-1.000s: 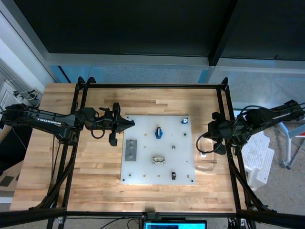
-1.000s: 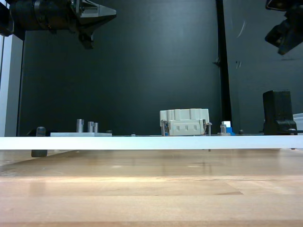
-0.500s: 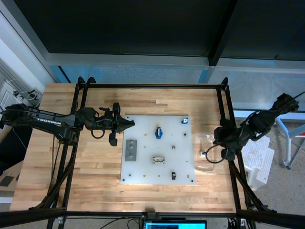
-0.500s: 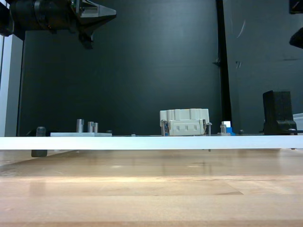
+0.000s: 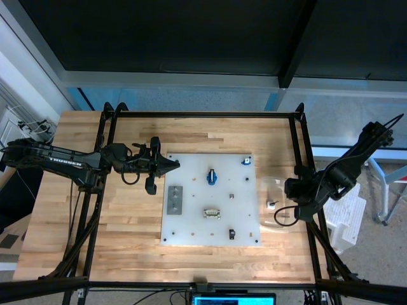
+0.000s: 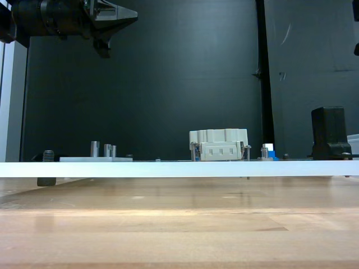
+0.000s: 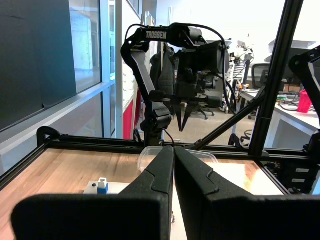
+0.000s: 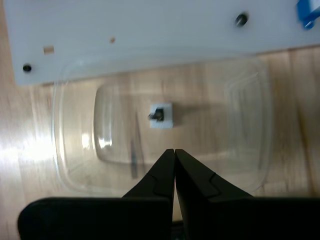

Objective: Pick the USB connector and install on taskboard

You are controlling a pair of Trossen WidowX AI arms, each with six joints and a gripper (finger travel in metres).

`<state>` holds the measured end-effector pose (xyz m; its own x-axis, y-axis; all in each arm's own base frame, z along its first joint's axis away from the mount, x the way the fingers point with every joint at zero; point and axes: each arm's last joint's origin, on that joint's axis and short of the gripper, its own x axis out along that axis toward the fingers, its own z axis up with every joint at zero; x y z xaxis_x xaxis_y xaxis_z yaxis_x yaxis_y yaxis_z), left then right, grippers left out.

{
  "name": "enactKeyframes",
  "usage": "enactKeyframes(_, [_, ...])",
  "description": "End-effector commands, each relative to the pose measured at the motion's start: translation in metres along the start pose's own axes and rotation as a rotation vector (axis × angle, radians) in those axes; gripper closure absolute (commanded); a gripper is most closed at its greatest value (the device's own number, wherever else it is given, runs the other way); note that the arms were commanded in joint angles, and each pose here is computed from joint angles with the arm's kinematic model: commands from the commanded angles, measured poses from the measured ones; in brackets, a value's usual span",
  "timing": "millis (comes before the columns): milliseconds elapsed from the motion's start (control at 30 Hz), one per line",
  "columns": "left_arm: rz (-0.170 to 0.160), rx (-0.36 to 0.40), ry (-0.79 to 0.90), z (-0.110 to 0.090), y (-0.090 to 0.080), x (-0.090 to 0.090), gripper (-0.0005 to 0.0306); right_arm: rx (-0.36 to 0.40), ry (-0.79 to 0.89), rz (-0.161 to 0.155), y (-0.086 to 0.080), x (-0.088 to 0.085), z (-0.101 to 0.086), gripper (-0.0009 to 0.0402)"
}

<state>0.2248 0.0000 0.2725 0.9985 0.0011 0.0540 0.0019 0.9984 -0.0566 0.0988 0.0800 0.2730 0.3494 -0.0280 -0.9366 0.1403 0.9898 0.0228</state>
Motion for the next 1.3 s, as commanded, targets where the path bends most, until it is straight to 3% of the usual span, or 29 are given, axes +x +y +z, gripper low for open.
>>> enactKeyframes(33, [0.000,0.000,0.000,0.000,0.000,0.000,0.0300,-0.001,0.036,-0.007,0.002,0.007,-0.002,0.0377])
enactKeyframes(200, [0.000,0.000,0.000,0.000,0.000,0.000,0.0300,0.004,0.030,0.005,0.008,0.020,-0.001,0.0326])
enactKeyframes(433, [0.000,0.000,0.000,0.000,0.000,0.000,0.0300,0.014,0.029,-0.011,0.013,0.036,-0.002,0.0278])
enactKeyframes(867, [0.000,0.000,-0.001,0.000,0.000,0.000,0.0300,0.057,0.037,-0.080,0.019,0.059,0.009,0.0271])
enactKeyframes(1300, [0.000,0.000,0.000,0.000,0.000,0.000,0.0300,0.052,0.018,-0.065,0.014,0.082,0.007,0.0271])
